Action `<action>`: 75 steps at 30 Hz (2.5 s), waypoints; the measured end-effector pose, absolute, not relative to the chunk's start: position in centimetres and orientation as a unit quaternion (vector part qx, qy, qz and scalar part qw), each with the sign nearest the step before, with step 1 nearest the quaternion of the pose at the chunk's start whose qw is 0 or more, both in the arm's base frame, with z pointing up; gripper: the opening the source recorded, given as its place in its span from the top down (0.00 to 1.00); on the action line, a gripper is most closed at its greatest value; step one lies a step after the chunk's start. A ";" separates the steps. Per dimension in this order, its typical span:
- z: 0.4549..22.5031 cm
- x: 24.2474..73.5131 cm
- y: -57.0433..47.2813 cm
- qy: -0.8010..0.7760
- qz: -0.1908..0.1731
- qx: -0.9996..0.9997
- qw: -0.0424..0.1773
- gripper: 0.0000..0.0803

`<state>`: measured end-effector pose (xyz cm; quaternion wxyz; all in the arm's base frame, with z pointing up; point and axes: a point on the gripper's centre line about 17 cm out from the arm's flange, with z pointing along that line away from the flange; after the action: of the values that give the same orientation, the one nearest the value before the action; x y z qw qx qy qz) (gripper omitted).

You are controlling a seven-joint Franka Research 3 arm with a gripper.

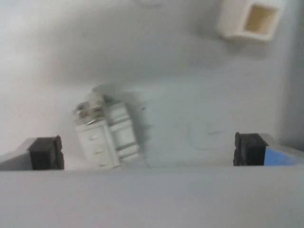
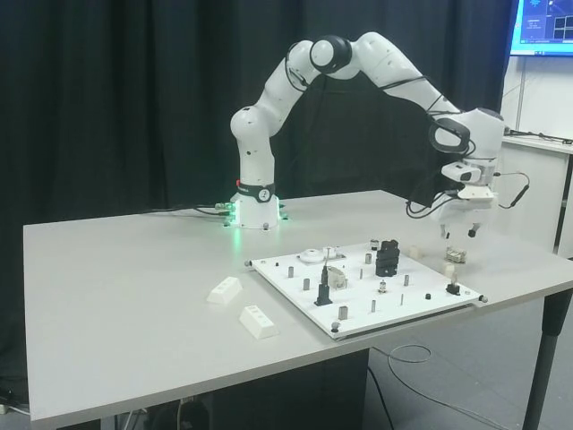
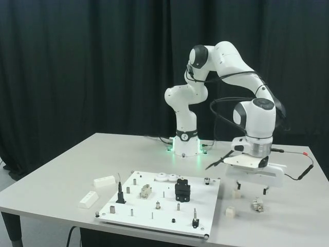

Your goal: Remove USB.

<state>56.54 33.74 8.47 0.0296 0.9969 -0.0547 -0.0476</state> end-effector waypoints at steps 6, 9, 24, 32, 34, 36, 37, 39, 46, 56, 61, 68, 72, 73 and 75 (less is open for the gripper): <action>11.5 58.1 30.6 -0.063 -0.045 0.996 0.055 0.00; 13.3 59.0 28.8 -0.069 -0.043 0.994 0.068 0.00; 21.9 63.2 18.9 -0.044 -0.037 0.993 0.105 0.00; 24.1 64.6 12.7 -0.036 -0.043 0.991 0.122 0.00; 24.3 64.8 11.1 -0.036 -0.046 0.990 0.125 0.00; 24.4 64.9 9.5 -0.036 -0.049 0.990 0.127 0.00; 24.5 65.0 8.7 -0.036 -0.050 0.990 0.128 0.00; 24.5 65.2 7.1 -0.038 -0.053 0.989 0.129 0.00; 24.2 65.3 1.6 -0.037 -0.067 0.989 0.127 0.00; 22.9 65.0 -5.6 -0.022 -0.085 0.990 0.108 0.00; 21.5 65.0 -8.7 -0.007 -0.084 0.992 0.092 0.00; 19.5 65.2 -11.7 -0.007 -0.073 0.995 0.067 0.00; 18.6 65.3 -12.5 -0.002 -0.067 0.996 0.053 0.00; 18.5 65.3 -12.7 -0.002 -0.065 0.997 0.050 0.00; 18.1 65.4 -12.9 -0.004 -0.061 0.997 0.043 0.00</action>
<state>65.36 -12.93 18.12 0.0434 0.9972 -0.0041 -0.0614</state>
